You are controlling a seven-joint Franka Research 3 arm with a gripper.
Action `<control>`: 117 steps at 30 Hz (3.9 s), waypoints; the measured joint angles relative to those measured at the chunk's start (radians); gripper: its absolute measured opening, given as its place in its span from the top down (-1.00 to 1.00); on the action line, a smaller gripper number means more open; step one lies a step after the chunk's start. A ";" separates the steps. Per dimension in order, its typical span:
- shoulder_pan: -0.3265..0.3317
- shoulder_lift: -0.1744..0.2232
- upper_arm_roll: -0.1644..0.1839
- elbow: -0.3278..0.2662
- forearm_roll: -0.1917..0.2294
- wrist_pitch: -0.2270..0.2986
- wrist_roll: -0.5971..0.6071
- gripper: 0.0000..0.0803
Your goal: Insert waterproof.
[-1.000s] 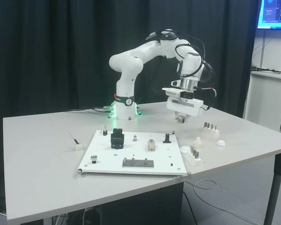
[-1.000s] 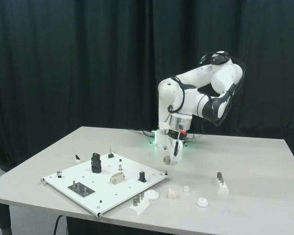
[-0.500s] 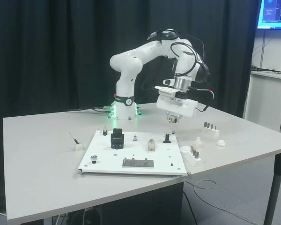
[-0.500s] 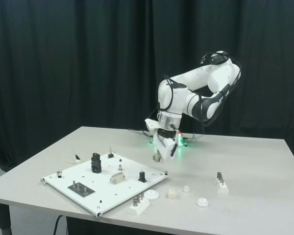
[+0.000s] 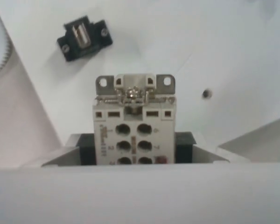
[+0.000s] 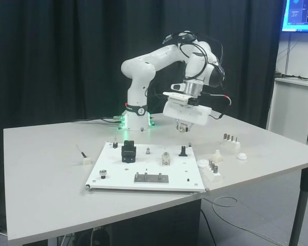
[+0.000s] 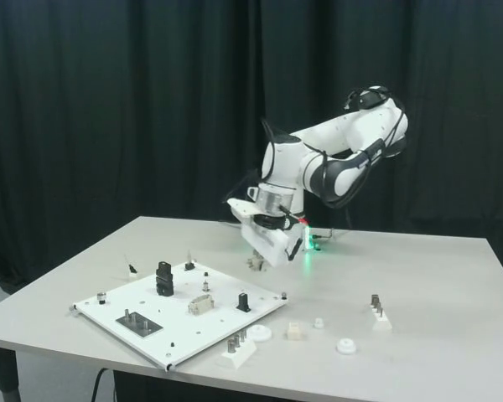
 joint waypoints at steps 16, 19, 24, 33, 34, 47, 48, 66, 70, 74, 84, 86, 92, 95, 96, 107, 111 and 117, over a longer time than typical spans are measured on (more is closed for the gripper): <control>-0.104 0.000 -0.022 -0.018 0.001 0.000 -0.270 0.21; -0.124 0.000 -0.025 -0.017 0.006 0.000 -0.322 0.21; -0.155 0.000 -0.028 -0.010 0.033 0.000 -0.386 0.21; -0.219 0.000 -0.022 0.014 0.088 0.001 -0.480 0.21; -0.228 0.000 -0.020 0.017 0.094 0.001 -0.495 0.21; -0.344 0.001 0.025 0.074 0.152 -0.002 -0.647 0.21; -0.351 0.001 0.029 0.079 0.155 -0.003 -0.652 0.21; -0.450 0.043 0.037 0.200 0.195 -0.078 -0.673 0.21; -0.480 0.054 0.038 0.235 0.195 -0.085 -0.673 0.21; -0.514 0.058 0.044 0.267 0.195 -0.097 -0.673 0.21; -0.593 0.064 0.061 0.338 0.196 -0.149 -0.671 0.21; -0.606 0.067 0.063 0.350 0.196 -0.162 -0.668 0.21; -0.636 0.081 0.069 0.381 0.199 -0.197 -0.667 0.21; -0.644 0.082 0.077 0.390 0.200 -0.202 -0.667 0.21; -0.646 0.082 0.079 0.391 0.200 -0.203 -0.667 0.21; -0.649 0.090 0.097 0.394 0.213 -0.201 -0.683 0.21; -0.649 0.092 0.100 0.394 0.213 -0.199 -0.685 0.21; -0.649 0.093 0.102 0.390 0.213 -0.198 -0.685 0.21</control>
